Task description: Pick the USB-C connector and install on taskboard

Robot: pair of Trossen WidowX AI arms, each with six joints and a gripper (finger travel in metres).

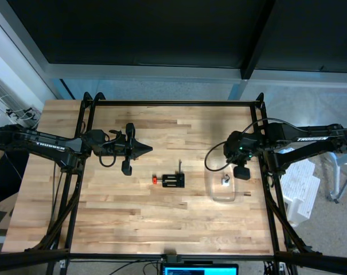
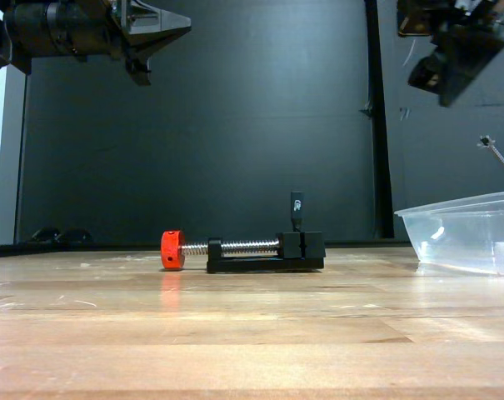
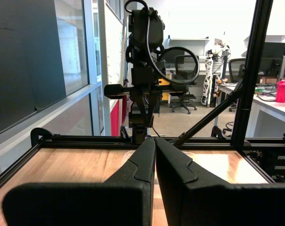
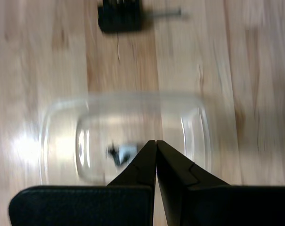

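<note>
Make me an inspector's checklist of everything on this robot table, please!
Surface: wooden table, pale planks.
Job's things: taskboard mid-table, its red-orange knob toward the left arm; USB-C connector lying in the clear tray.
Clutter: nothing seen.
Grippers: left gripper shut, held high, off to the taskboard's side; right gripper shut, above the tray.
Cables: black cable loop at the right arm; silvery cable rising by the tray.
Surroundings: black frame around the table, dark backdrop, screen at the near edge.
</note>
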